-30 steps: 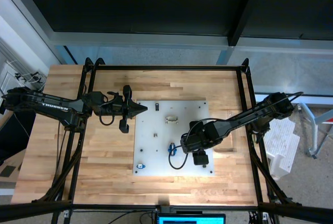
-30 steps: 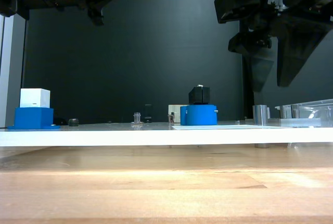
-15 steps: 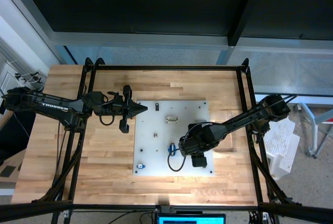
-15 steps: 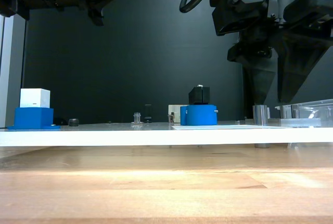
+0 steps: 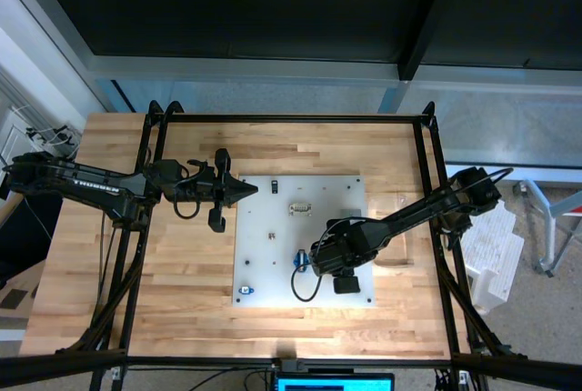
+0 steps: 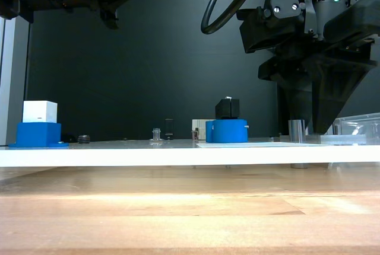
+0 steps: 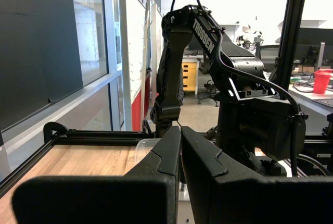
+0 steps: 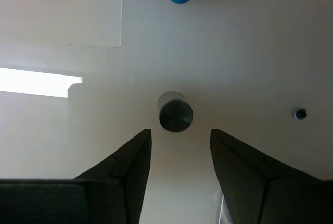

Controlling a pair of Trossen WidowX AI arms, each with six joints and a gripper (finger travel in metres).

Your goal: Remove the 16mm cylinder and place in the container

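Note:
The 16mm cylinder [image 8: 175, 112] is a small silvery peg standing upright on the white board [image 8: 260, 52]. In the low view the cylinder [image 6: 296, 130] rises from the board's right part. My right gripper [image 8: 179, 136] hovers just above it, open, with one finger on each side of the peg and not touching it. Low down in the low view, the right gripper [image 6: 309, 126] almost reaches the board. The clear container [image 6: 358, 126] sits just right of the board, faint in the high view [image 5: 396, 258]. My left gripper [image 5: 247, 189] stays shut, parked high off the board's left edge.
A blue upright part [image 6: 228, 130] with a black cap stands at mid-board, close to the right gripper [image 5: 320, 262]. A blue base with a white cube [image 6: 38, 126] sits at the board's near left. A grey block [image 5: 298, 207] lies farther back. Black frame rails border the table.
The right gripper has come down and shifted slightly toward the near left, so its open fingers now flank the cylinder. The left arm has not moved.

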